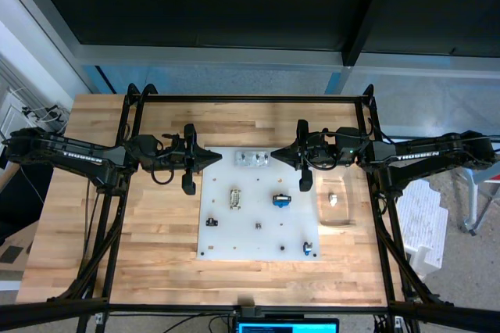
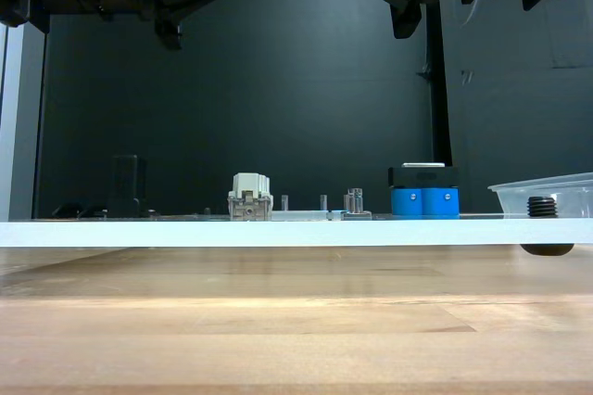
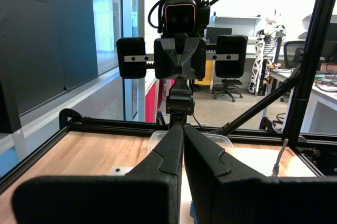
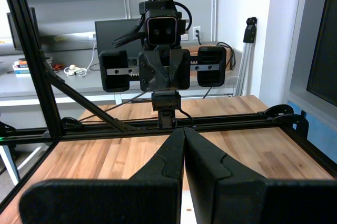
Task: Pick the RJ45 connector and install on taskboard
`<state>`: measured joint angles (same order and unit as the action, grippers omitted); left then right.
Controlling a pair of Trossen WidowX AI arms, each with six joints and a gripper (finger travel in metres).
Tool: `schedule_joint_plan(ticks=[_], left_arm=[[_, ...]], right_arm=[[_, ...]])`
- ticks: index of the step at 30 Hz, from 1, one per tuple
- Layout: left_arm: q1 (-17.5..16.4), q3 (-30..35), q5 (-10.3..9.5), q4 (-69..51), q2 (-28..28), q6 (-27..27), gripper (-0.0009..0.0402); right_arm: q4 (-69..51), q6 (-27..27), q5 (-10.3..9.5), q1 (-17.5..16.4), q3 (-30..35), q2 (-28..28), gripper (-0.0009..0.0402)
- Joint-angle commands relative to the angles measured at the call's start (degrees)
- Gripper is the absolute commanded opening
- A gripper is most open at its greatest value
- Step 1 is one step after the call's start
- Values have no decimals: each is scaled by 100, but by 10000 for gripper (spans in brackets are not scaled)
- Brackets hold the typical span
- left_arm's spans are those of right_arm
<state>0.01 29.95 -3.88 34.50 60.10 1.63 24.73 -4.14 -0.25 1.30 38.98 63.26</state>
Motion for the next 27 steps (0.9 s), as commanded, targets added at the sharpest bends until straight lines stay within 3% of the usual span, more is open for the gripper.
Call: schedule_joint_plan(ticks=[1,27], left_arm=[[0,0,0,0,0,0,0],[-2,0,0,0,2,0,0]], right_arm=[[-22,2,-59,-4,-7,4,0],[490,13,-105,0,-387,4,0]])
